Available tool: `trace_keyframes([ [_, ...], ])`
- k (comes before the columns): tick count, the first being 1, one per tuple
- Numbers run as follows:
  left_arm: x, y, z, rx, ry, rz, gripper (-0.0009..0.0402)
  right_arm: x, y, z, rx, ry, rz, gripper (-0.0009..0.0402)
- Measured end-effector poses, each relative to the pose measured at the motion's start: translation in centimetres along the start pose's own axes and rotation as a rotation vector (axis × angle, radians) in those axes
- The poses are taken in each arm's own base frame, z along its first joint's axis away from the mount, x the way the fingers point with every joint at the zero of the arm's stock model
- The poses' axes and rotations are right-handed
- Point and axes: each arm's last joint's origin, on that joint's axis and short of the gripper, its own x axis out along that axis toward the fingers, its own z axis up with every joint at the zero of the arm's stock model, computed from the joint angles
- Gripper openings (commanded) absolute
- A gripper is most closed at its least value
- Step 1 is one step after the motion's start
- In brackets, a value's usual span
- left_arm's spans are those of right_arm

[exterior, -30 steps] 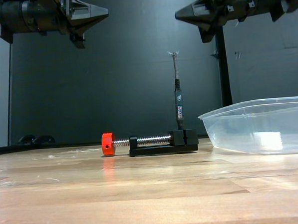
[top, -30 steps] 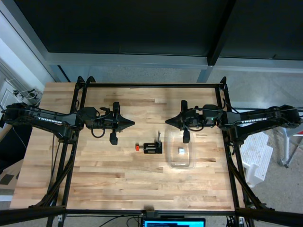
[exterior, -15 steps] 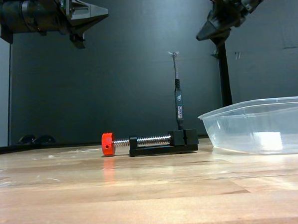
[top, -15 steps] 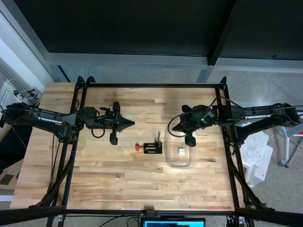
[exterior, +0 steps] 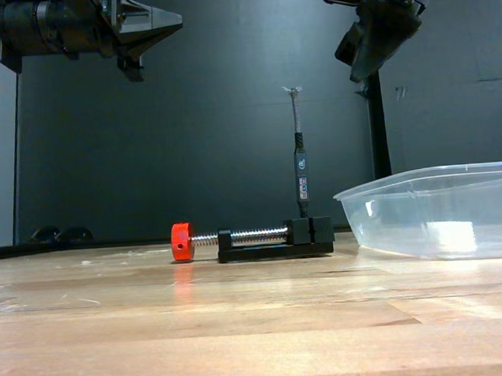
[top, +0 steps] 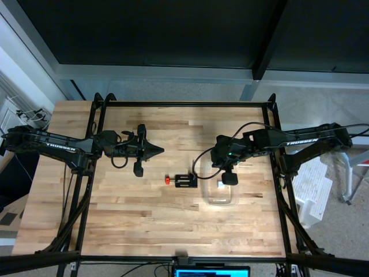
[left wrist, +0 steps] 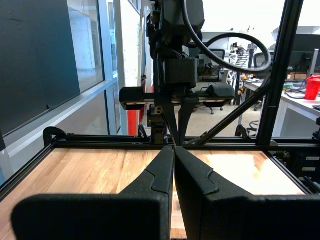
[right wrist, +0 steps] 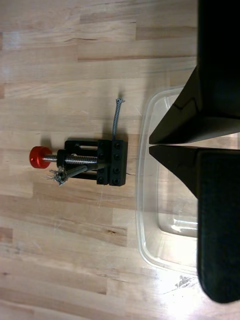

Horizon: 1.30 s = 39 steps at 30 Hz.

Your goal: Remove the USB-C connector from taskboard and place in the container

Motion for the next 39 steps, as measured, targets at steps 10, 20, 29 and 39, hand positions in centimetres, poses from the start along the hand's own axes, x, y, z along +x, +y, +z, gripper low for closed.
trace_keyframes([
  [10,0.0,0.0,0.0,0.0,0.0,0.0,0.0,2.4,0.7,1.5,0.016,0.097,-0.054,0.012],
  [20,0.0,0.0,0.0,0.0,0.0,0.0,0.0,4.6,1.3,3.0,0.042,0.142,-0.069,0.0146],
  [29,0.0,0.0,0.0,0.0,0.0,0.0,0.0,6.1,2.3,3.8,0.039,0.162,-0.085,0.0152],
  [39,0.0,0.0,0.0,0.0,0.0,0.0,0.0,7.8,2.6,4.2,0.043,0.17,-0.086,0.0154],
])
